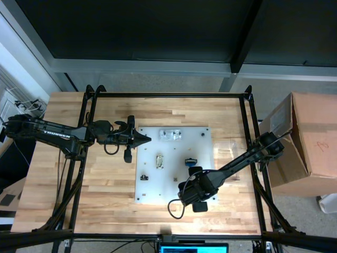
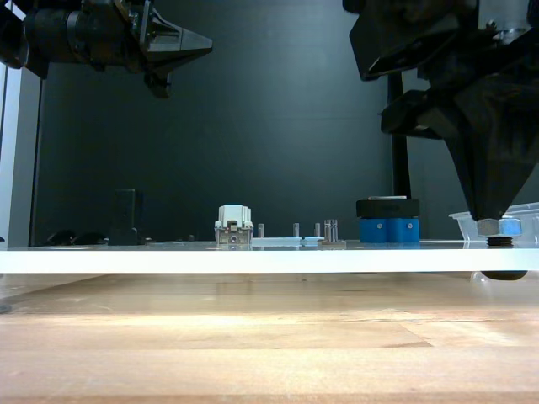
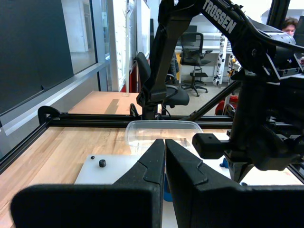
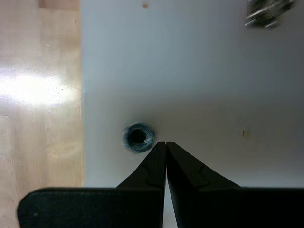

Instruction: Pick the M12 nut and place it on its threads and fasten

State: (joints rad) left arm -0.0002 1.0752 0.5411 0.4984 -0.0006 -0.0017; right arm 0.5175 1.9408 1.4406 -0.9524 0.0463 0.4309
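Both jaw pairs are sitting closed, empty. The nut [image 2: 499, 227] is resting on its stud [image 2: 503, 241], low view's lower right, under the right gripper [image 2: 488, 215]; the left gripper [image 2: 206, 40] is hanging upper left. Gripping it level looks best.

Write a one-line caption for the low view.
Small silver nut on its short black ribbed stud, ribs showing below; shut right gripper close above it, shut left gripper high at left.

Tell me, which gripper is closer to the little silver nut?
Right. The right gripper hangs right by the nut on its stud; the left gripper is high over the left of the board.
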